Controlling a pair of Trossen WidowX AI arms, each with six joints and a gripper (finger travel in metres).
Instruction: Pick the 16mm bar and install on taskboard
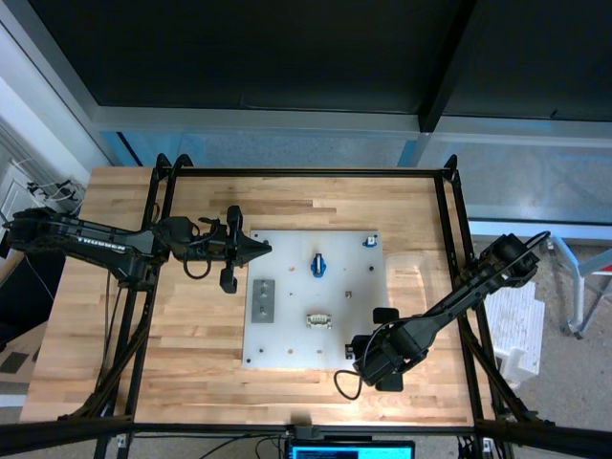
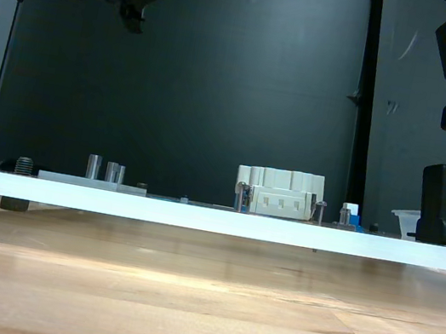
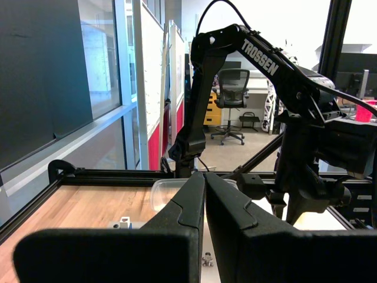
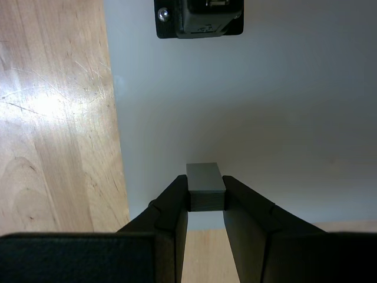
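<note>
The wooden table (image 1: 191, 373) is carrying the white board (image 1: 287, 349) at its middle. The left arm is reaching in from the left edge, and the left gripper (image 1: 260, 248) is hanging in the air over the board's far left corner, its fingers (image 3: 188, 200) pressed together with nothing between them. In the low view it is showing as a dark shape well above the board, and its rear is running out of the frame.

The right arm is bending in from the right, and the right gripper (image 4: 206, 184) is pointing down over the board's near right corner, clenched on the bar (image 4: 205, 175). The bar is sitting between the two fingertips above the white surface, close to where the board is meeting the wood. Whether it is touching the board cannot be told. In the high view the gripper's body is hiding the bar completely, and in the low view only cut-off dark shapes of this gripper are showing.

A clear tray (image 1: 421, 273) is lying just beside the board's right edge, partly covered by the right arm. On the board, a grey block (image 1: 262, 298) is resting near the left edge, a pale connector (image 1: 318, 320) near the middle and a blue knob (image 1: 318, 265) beyond it. A black part (image 4: 200, 17) is lying past the bar, only partly in frame
</note>
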